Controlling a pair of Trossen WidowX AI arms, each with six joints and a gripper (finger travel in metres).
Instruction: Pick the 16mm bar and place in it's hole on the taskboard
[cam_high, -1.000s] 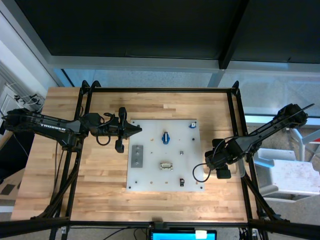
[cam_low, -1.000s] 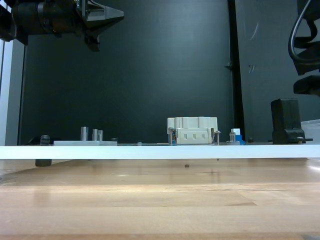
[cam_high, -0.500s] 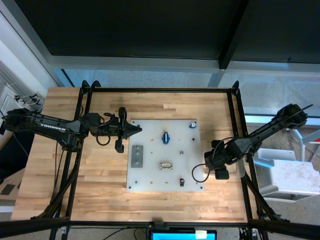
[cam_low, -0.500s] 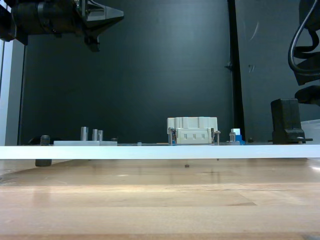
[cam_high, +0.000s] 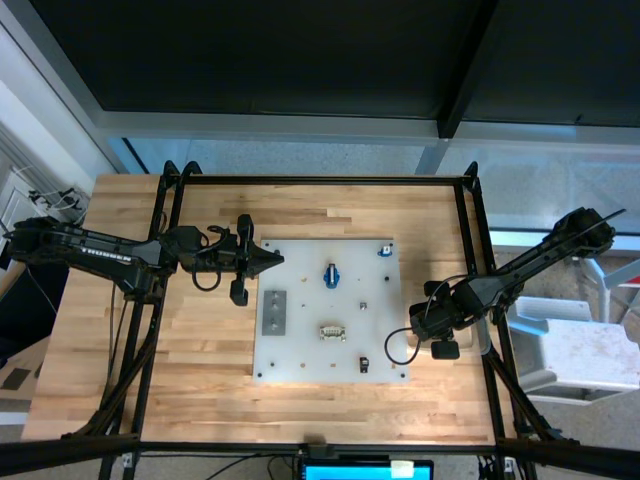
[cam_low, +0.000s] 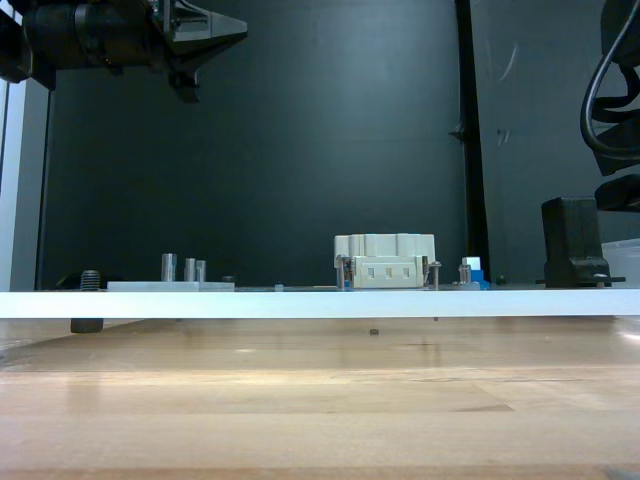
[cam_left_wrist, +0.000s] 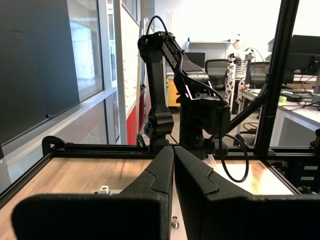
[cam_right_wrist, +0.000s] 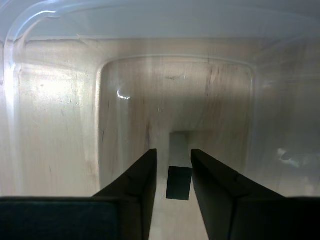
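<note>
Two arms stand over the table, and the nearer business is on the right. The right gripper hangs pointing down into a clear tub just off the right edge of the taskboard. Its own camera shows why it is there. The 16mm bar seems to lie free on the tub floor, running lengthwise between the fingers. Those are spread to either side of it with a sliver of gap on one side, so I'd judge they straddle the bar rather than clamp it; the squeeze is the step not yet done. The bar is well apart from the board, nowhere near a seat.

Moving back across the white board, a black block sits by the front edge, then a cream connector. Left of that is a grey plate with short pegs standing upright. I take the bar's hole to be somewhere about there, though I cannot pick out which one. A blue fitting stands further back.

Farthest off, the left gripper hangs high above the board's back-left edge, pointing inward. Its fingers are pressed together on nothing, which reads to me as parked clear so the right arm has free passage across the board.
</note>
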